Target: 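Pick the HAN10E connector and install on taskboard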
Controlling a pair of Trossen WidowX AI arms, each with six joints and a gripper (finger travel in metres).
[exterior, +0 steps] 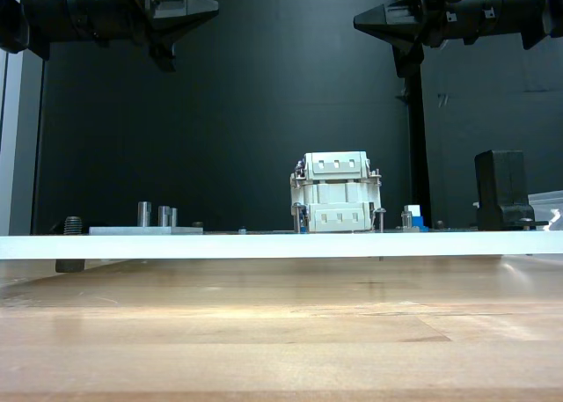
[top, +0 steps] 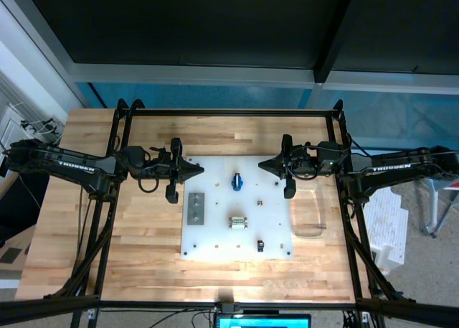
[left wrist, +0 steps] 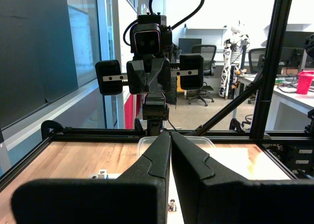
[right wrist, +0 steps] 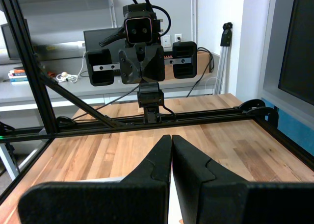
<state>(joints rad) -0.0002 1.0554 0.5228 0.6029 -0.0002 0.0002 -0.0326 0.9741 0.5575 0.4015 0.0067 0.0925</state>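
Black left gripper (top: 200,169), right gripper (top: 261,164) aloft

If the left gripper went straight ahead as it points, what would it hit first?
Likely the right gripper, facing the left gripper head-on across the taskboard; both hang level above it, nothing between.

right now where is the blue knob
In the high view the blue knob stands on the white board, far middle, roughly between the shut left gripper and shut right gripper, which hover above its far edge.
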